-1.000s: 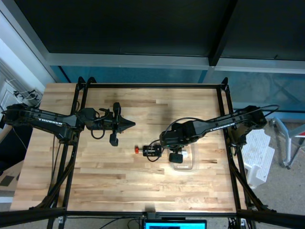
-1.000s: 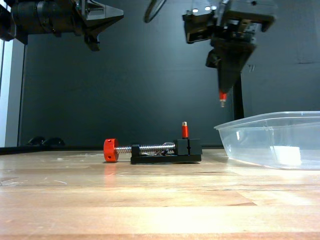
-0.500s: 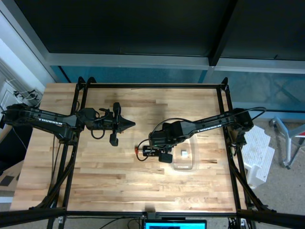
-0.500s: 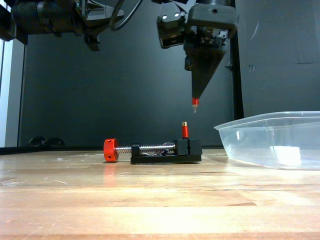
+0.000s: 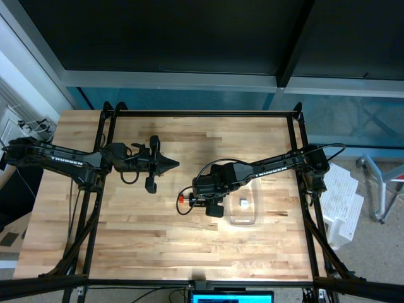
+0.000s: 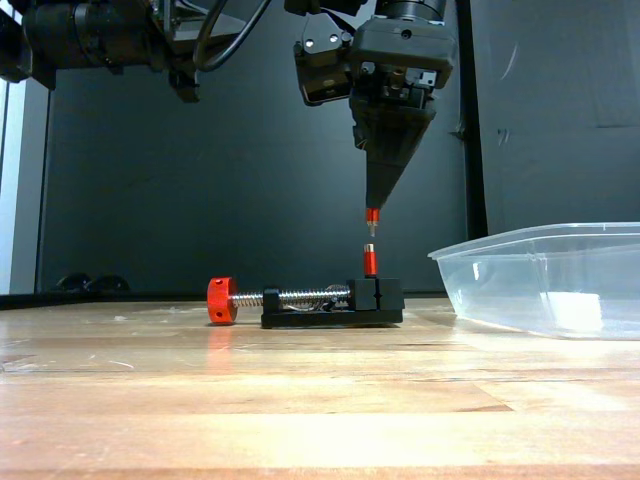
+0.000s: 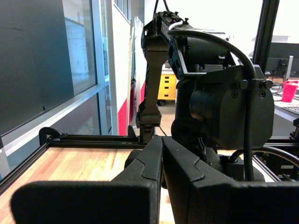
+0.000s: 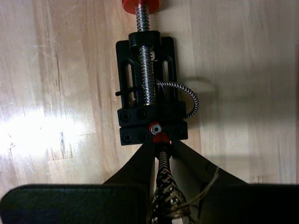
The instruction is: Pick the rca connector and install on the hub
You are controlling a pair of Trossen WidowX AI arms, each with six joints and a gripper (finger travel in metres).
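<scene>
In the high view the right gripper (image 6: pixel 372 209), over the worktop's (image 5: pixel 158 240) middle, covers nearly all of the hub (image 6: pixel 330 315). Only its red knob (image 5: pixel 180 198) peeks out, and the rca connector (image 6: pixel 372 221) is too small to find there. In the right wrist view the jaws hide most of the rca connector, and the picture's edge cuts the red knob. In the low view the left gripper (image 5: pixel 175 165), high over the worktop's left half, runs off the top edge, and the clear tray (image 6: pixel 520 270) runs off the right edge.

Matt hub (image 6: pixel 381 299), shiny metal screw (image 6: pixel 296 296) — on a smooth, glossy wood table (image 6: pixel 300 405).
</scene>
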